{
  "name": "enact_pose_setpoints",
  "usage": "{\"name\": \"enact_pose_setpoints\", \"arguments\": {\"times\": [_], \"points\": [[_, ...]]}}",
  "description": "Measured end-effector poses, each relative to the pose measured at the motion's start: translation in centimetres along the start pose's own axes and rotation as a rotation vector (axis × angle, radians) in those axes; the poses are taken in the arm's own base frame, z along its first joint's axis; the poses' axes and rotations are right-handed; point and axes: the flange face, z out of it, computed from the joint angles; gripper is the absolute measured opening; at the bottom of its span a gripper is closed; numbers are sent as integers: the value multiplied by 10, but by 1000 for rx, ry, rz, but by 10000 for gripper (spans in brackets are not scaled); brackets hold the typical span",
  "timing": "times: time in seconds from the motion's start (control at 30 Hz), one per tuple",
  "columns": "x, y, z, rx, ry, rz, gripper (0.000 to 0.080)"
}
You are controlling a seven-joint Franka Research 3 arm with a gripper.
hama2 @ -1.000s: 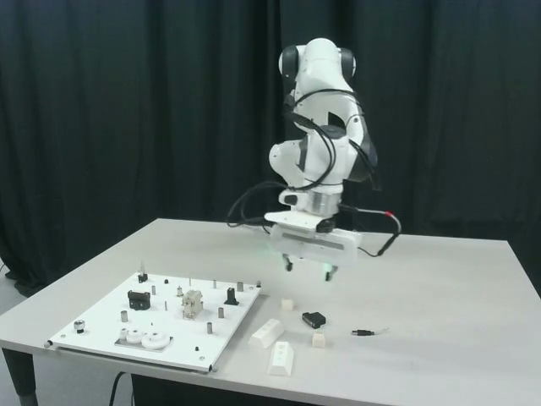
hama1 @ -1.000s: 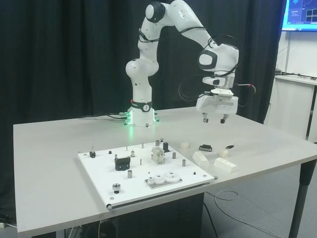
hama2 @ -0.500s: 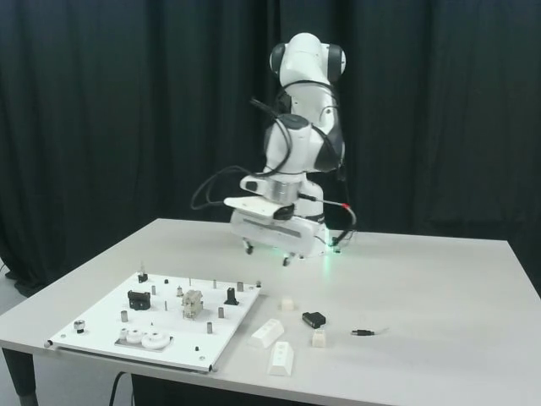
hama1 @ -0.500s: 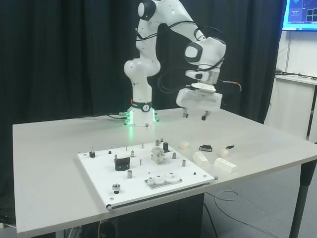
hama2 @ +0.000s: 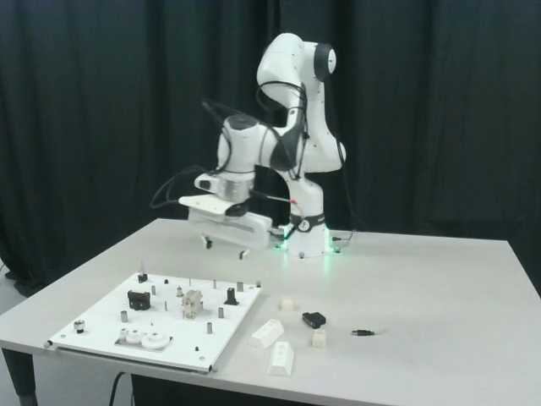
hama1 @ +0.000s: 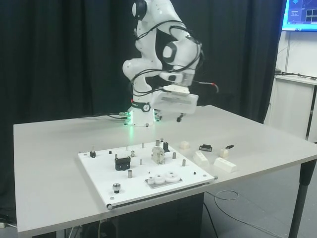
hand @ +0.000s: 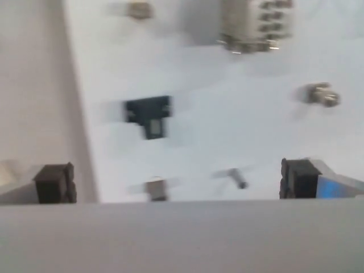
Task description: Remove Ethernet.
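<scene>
- The white arm (hama2: pixel 292 127) reaches from its base, which glows green, out over the far side of the white board (hama2: pixel 169 342), with the gripper (hama2: pixel 223 247) hanging in the air well above the board and touching nothing.
- In the wrist view the 2 black fingertips (hand: pixel 54 183) stand spread wide apart, 1 near each side of the picture, with nothing between them but the board far below.
- The Ethernet plug (hama2: pixel 363 333), a small black piece with a thin cable end, lies on the grey table (hama2: pixel 439 338) off the board, on the side away from the gripper and well apart from it.
- Near that plug lie a black connector (hama2: pixel 314 320) and 4 white blocks (hama2: pixel 281 359), 2 small and 2 longer, all on the bare table between the board's edge and the plug.
- On the board, the wrist view shows a black T-shaped part (hand: pixel 149 114), a grey metal block with rows of pins (hand: pixel 253 24) and several short metal pegs.
- The first room view shows 3 white gears (hama1: pixel 162 178) side by side near the board's front edge, and a black part (hama1: pixel 122 162) standing further back towards the middle.
</scene>
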Motion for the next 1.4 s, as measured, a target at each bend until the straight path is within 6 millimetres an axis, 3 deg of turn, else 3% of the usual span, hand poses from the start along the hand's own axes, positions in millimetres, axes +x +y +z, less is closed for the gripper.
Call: {"name": "enact_pose_setpoints", "arguments": {"times": [0.77, 1.17, 1.4], "points": [[84, 136, 40, 37, 30, -69, 800], [110, 212, 69, 100, 59, -101, 800], [119, 243, 91, 145, 44, -99, 800]]}}
